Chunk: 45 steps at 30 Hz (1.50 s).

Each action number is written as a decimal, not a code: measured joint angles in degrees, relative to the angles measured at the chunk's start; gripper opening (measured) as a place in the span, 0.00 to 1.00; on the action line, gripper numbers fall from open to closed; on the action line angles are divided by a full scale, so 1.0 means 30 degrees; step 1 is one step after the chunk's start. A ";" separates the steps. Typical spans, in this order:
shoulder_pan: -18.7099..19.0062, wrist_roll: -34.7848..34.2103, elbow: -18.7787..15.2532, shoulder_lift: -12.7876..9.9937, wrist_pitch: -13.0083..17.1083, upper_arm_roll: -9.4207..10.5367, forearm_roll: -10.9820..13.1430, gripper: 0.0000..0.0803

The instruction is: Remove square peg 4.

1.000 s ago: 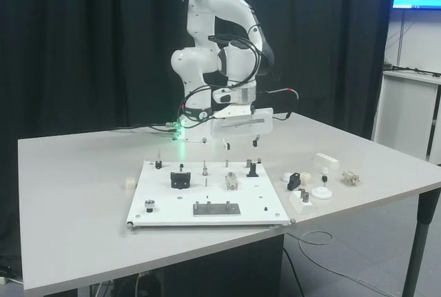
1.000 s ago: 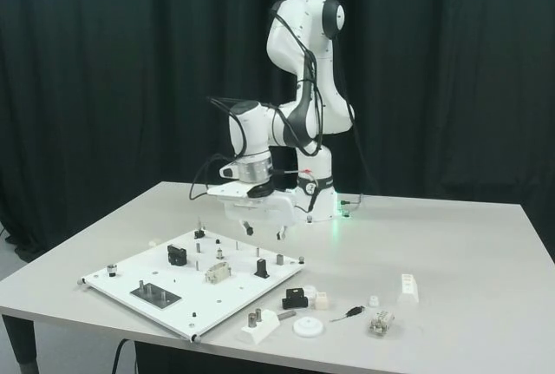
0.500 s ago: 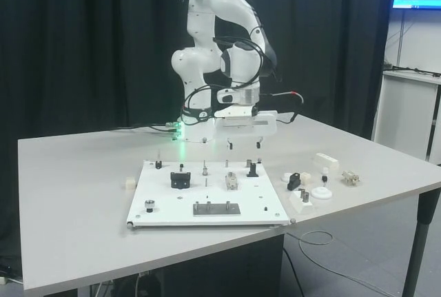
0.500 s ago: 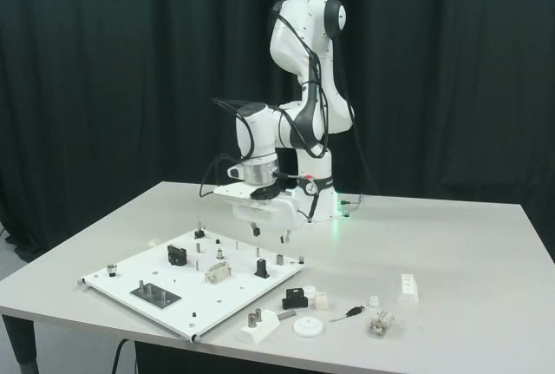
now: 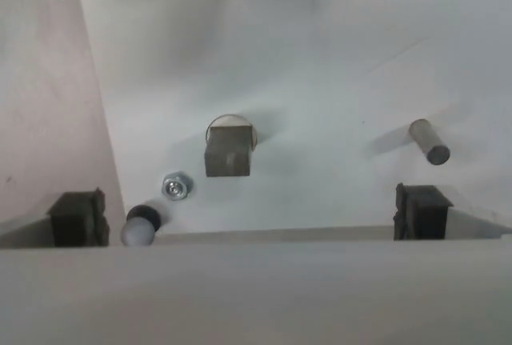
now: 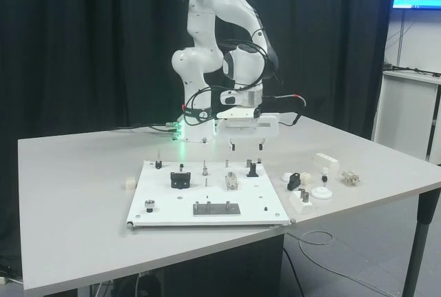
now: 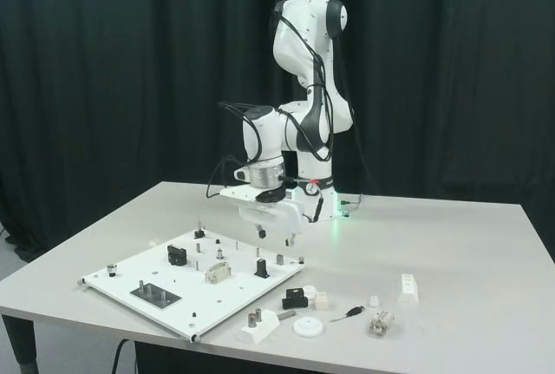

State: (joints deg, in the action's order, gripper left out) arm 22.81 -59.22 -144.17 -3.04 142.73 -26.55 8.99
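Square peg 4 (image 5: 227,155) upright on white board (image 6: 207,193), grey table (image 6: 69,173), gripper (image 6: 246,147) spread wide, black curtain behind.

I see a white arm (image 7: 299,62) on a grey table (image 7: 451,252), a white board (image 6: 207,193), and what looks like a grey peg (image 5: 227,153).

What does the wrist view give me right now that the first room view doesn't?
Only the wrist view shows the square peg close up, standing in the white board between the open fingers, with a small hex nut and a round pin nearby. Only the first room view shows the whole arm, the grey table and the loose parts beside the board. Both show the gripper hovering above the board's far corner.
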 joint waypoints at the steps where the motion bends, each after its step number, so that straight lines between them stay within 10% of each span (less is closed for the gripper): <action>1: 0.0037 -0.0006 -0.0002 -0.0036 0.0020 0.0000 0.0000 1.00; 45: 0.0660 -0.0007 -0.0243 -0.1836 0.1408 0.0598 0.0966 1.00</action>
State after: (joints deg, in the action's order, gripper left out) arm 24.79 -59.25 -144.90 -8.55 146.95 -24.76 11.89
